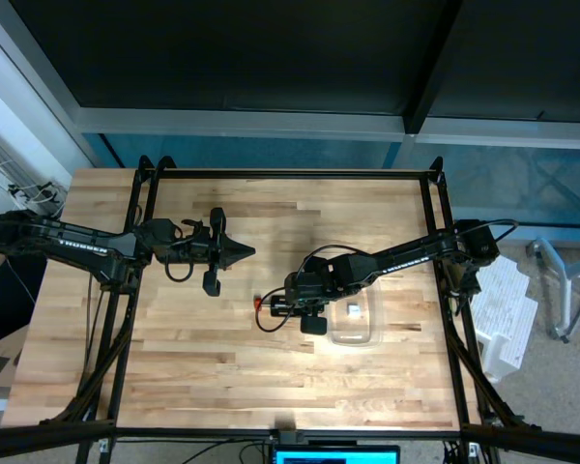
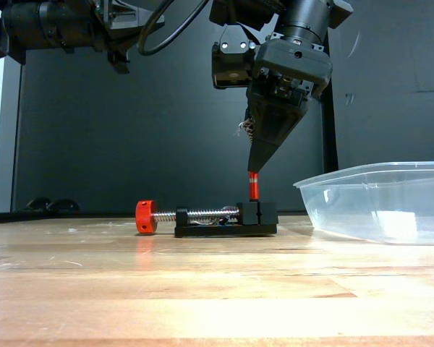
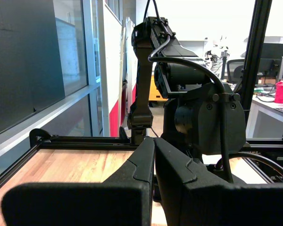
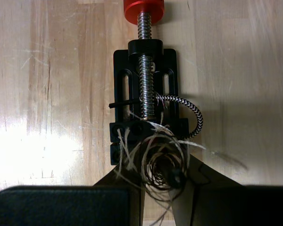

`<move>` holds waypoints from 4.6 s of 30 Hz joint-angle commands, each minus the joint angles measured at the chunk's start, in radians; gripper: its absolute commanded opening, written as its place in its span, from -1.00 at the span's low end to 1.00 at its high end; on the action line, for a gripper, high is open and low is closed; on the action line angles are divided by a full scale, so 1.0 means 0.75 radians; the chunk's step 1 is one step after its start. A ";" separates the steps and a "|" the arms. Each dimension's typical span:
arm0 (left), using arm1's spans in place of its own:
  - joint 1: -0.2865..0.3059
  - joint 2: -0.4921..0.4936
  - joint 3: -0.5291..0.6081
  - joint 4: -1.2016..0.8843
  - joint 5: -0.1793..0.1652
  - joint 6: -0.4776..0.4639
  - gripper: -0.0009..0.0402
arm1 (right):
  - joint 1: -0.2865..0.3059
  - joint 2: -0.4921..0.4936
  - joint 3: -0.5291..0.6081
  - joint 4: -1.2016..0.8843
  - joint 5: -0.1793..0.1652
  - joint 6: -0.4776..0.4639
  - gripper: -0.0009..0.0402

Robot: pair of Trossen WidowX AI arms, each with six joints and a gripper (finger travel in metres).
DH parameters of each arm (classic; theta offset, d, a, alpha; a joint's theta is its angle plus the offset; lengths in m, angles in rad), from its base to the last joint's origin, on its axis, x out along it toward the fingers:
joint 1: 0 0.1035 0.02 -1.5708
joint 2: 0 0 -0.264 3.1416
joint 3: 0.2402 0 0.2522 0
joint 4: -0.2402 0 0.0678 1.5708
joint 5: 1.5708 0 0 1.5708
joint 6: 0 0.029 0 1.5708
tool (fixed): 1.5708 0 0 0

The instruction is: Pick the rca connector and install on the hub

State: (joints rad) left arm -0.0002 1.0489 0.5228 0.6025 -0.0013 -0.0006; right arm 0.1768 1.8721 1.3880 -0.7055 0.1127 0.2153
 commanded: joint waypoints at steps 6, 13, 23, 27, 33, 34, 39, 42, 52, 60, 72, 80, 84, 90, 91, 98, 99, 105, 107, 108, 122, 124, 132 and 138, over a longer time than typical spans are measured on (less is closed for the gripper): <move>0.001 0.000 0.000 0.001 0.001 0.001 -0.96 | -0.001 0.002 0.010 -0.005 0.035 0.000 -0.94; 0.001 0.001 0.000 0.000 0.001 0.001 -0.96 | -0.001 -0.006 0.010 -0.004 0.035 -0.018 -0.90; 0.001 0.001 0.000 0.000 0.001 0.001 -0.96 | -0.001 -0.039 0.010 0.006 0.036 -0.021 -0.53; 0.000 0.001 0.000 0.001 0.001 0.001 -0.96 | -0.001 -0.062 0.010 0.003 0.035 -0.018 -0.38; 0.001 0.001 0.000 0.001 0.001 0.001 -0.96 | 0.001 -0.107 0.010 -0.064 0.035 -0.017 -0.17; 0.000 0.001 0.000 0.001 0.001 0.001 -0.96 | 0.002 -0.113 0.010 -0.072 0.035 -0.017 -0.14; 0.000 0.000 0.000 0.000 0.001 0.001 -0.96 | 0.007 -0.164 -0.013 -0.075 0.035 -0.018 -0.03; 0.000 0.001 0.000 0.001 0.001 0.001 -0.96 | 0.013 -0.209 -0.050 -0.074 0.035 -0.017 0.00; 0.000 0.000 0.000 0.001 0.001 0.001 -0.96 | 0.022 -0.320 -0.147 -0.055 0.035 -0.019 0.00; 0.000 0.001 0.000 0.001 0.001 0.001 -0.96 | 0.024 -0.325 -0.150 -0.048 0.035 -0.020 0.00; 0.000 0.001 0.000 0.000 0.001 0.001 -0.96 | -0.010 -0.656 -0.371 0.320 0.040 -0.082 -0.07; 0.000 0.001 0.000 0.000 0.001 0.001 -0.96 | -0.036 -0.922 -0.647 0.773 0.095 -0.176 -0.41; 0.000 0.000 0.000 0.001 0.001 0.001 -0.96 | -0.062 -1.020 -0.755 0.973 0.104 -0.227 -0.61; 0.000 0.001 0.000 0.000 0.001 0.001 -0.96 | -0.150 -1.108 -0.864 1.159 0.018 -0.260 -0.95; 0.000 0.001 0.000 0.000 0.001 0.001 -0.96 | -0.167 -1.117 -0.883 1.188 -0.010 -0.263 -0.98; 0.000 0.000 0.000 0.000 0.001 0.001 -0.96 | -0.198 -1.173 -0.997 1.357 -0.041 -0.264 -0.95; 0.000 0.000 0.000 0.001 0.001 0.000 -0.96 | -0.198 -1.181 -1.013 1.379 -0.046 -0.263 -0.95; 0.000 0.001 0.000 0.001 0.001 0.001 -0.96 | -0.198 -1.219 -1.083 1.450 -0.048 -0.259 -0.96; 0.000 0.000 0.000 0.000 0.001 0.001 -0.96 | -0.199 -1.229 -1.101 1.465 -0.048 -0.261 -0.96; 0.000 0.001 0.000 0.001 0.001 0.001 -0.96 | -0.199 -1.236 -1.110 1.479 -0.048 -0.263 -0.96; 0.000 0.001 0.000 0.000 0.001 0.001 -0.96 | -0.198 -1.240 -1.131 1.506 -0.081 -0.260 -0.96; 0.000 0.001 0.000 0.000 0.001 0.001 -0.96 | -0.198 -1.240 -1.131 1.506 -0.081 -0.263 -0.96; 0.000 0.000 0.000 0.001 0.001 0.001 -0.96 | -0.198 -1.240 -1.131 1.477 -0.081 -0.264 -0.96; 0.000 0.001 0.000 0.000 0.001 0.001 -0.96 | -0.198 -1.240 -1.131 1.477 -0.081 -0.263 -0.96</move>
State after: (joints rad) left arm -0.0002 1.0489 0.5224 0.6025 -0.0013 -0.0006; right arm 0.0280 0.9421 0.5392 0.4015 0.0513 0.0166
